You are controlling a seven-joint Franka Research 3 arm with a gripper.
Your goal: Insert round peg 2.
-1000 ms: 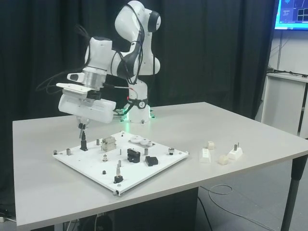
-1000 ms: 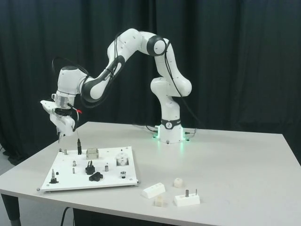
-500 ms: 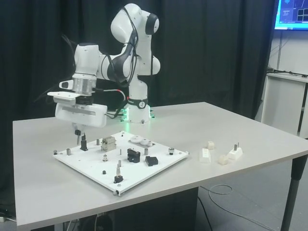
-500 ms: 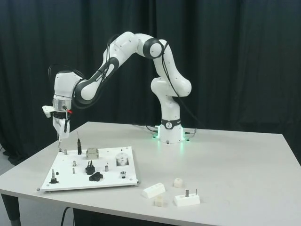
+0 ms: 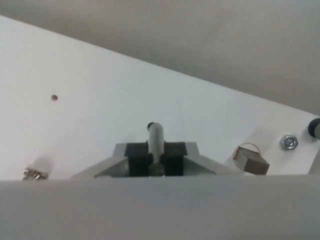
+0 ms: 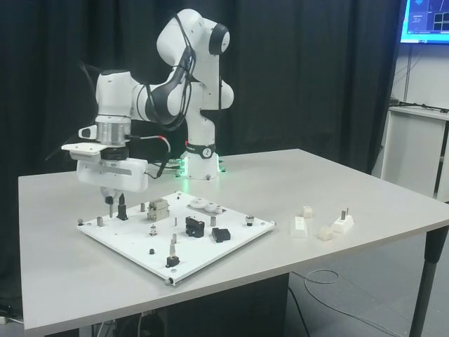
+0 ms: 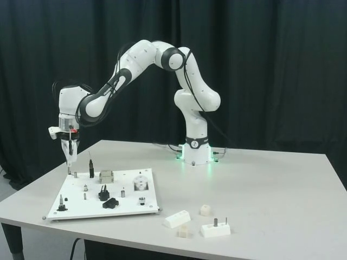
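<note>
Seemingly mid-task: from the wrist, the gripper (image 5: 156, 161) clamps round peg 2 (image 5: 155, 140) upright above the white board (image 5: 90, 115), no hole visible beneath. First room view: peg hangs near the board's far corner. Second: likewise; insertion remains, I judge.

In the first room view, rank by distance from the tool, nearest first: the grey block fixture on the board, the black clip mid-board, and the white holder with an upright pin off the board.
From the tool, shut on the round peg:
1. Grey block fixture, at the board's far side, just beside the tool.
2. Black clip, mid-board.
3. White holder, off the board on the grey table, at the opposite end.
</note>
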